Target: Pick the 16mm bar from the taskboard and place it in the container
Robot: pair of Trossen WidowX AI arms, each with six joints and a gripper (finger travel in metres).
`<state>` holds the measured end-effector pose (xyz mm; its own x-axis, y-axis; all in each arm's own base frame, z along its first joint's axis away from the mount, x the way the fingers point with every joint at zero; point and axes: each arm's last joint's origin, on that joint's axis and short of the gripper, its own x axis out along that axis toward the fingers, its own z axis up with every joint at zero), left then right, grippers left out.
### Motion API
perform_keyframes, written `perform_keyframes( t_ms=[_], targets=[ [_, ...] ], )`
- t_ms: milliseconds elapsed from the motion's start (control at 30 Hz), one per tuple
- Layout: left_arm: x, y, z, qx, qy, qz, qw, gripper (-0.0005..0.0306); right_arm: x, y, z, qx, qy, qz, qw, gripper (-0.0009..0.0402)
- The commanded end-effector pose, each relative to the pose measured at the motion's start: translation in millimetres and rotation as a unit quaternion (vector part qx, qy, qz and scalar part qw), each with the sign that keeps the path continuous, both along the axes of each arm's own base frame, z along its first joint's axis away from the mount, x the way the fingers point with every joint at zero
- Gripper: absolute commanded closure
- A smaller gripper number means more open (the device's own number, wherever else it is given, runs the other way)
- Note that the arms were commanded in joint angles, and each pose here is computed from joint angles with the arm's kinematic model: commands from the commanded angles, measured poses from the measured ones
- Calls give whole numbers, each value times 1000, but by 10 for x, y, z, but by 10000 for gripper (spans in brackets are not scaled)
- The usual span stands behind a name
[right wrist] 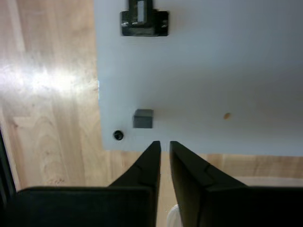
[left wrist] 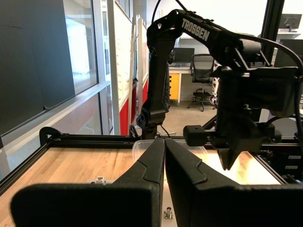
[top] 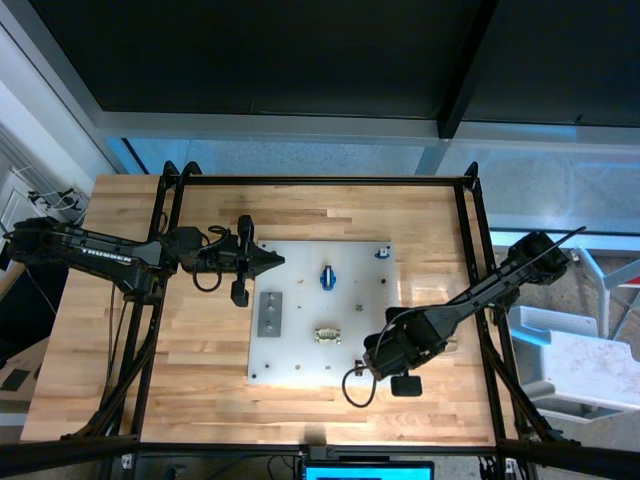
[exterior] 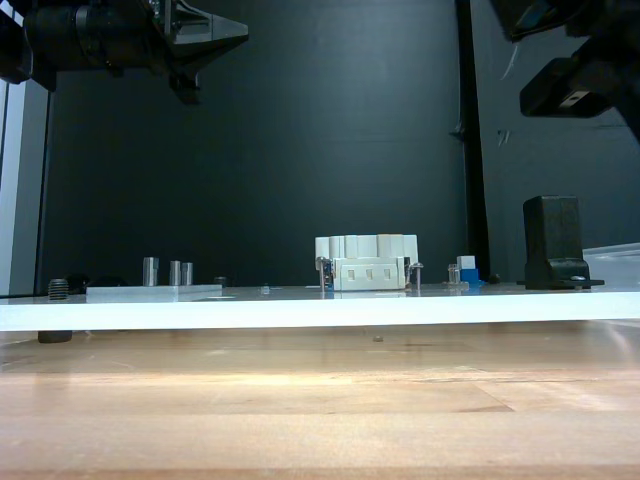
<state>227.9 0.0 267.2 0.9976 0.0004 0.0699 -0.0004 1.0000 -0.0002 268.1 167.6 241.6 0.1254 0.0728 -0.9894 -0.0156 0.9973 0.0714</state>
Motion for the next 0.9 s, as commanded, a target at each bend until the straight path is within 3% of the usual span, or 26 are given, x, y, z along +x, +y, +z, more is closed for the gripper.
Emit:
perform_keyframes(
  t_ms=[33,367,500,767,900],
  targets=[
    [0,0,0,0,0,0,1000,300,-7,23,0,2,-2,-8,1000,320],
    [0,1,0,0,0,0,1000,300,-33,94,-16,3,-4,-5,1000,205],
    [0,1,0,0,0,0,1000,300,-37,99,-34,-6,-13,-9,1000,172],
    [0,1,0,0,0,0,1000,300,-41,119,-116,-1,-20,-5,1000,157],
    [0,1,0,0,0,0,1000,300,-27,145,-176,-9,-16,-3,1000,157]
  ],
)
